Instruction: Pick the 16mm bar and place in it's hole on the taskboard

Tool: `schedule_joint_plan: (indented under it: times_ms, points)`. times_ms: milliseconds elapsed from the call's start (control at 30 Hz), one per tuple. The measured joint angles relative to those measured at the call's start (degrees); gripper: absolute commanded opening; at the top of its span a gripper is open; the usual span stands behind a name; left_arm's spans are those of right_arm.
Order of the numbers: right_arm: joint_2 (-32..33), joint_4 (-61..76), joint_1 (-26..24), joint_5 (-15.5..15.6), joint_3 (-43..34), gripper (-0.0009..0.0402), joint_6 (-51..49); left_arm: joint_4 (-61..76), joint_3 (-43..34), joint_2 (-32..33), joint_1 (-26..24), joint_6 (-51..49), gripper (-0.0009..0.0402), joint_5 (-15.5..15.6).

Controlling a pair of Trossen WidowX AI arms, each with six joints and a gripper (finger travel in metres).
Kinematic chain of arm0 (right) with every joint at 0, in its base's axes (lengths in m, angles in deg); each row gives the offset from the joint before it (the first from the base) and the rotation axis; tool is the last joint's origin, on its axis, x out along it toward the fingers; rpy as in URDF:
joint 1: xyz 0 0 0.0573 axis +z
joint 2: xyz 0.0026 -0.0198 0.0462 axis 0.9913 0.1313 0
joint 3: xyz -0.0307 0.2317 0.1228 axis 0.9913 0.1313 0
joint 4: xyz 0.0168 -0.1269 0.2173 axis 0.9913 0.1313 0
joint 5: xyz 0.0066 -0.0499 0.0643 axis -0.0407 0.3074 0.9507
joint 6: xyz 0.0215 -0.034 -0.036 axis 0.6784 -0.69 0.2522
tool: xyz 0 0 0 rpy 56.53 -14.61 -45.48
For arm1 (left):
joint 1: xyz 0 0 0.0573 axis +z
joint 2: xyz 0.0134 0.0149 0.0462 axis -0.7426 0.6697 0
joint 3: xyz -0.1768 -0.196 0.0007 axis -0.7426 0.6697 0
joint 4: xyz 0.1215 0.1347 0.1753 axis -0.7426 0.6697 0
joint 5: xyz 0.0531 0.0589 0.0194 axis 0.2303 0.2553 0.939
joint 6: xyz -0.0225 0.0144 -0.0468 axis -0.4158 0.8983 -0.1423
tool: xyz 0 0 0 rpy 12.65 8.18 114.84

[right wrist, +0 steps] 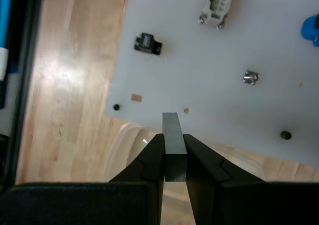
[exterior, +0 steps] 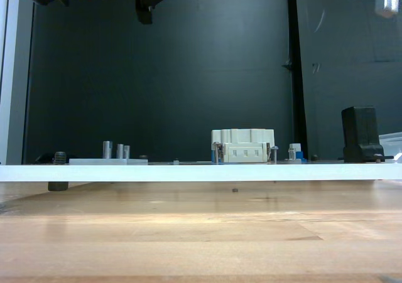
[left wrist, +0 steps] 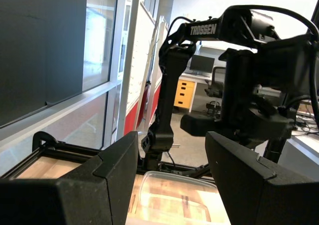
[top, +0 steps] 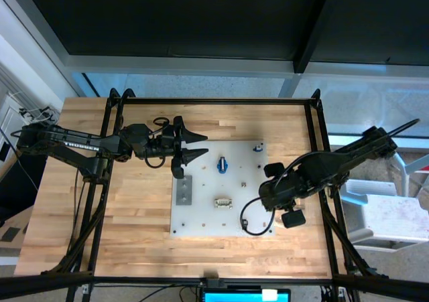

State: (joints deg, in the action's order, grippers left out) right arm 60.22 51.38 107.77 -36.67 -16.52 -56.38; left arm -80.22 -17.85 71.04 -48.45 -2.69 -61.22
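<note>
Though part-hidden, 16mm bar [right wrist: 172, 129] clamped in R pincer [right wrist: 173, 138] above edge of taskboard [right wrist: 199, 60]; L pincer [top: 196, 145] apart over its far-left.

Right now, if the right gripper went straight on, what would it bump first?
Probably the board, near its edge: the right gripper's bar would touch first; left gripper hangs open at the board's left.
</note>
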Motion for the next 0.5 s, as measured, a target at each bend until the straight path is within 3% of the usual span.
schedule_joint_plan:
  times_ms: [500]
  points:
    - [9.25, -0.13, 1.73, 1.14, -0.57, 0.0, -12.7, -0.04, 0.0, 0.02, 0.0, 0.0, 0.0184, -0.02]
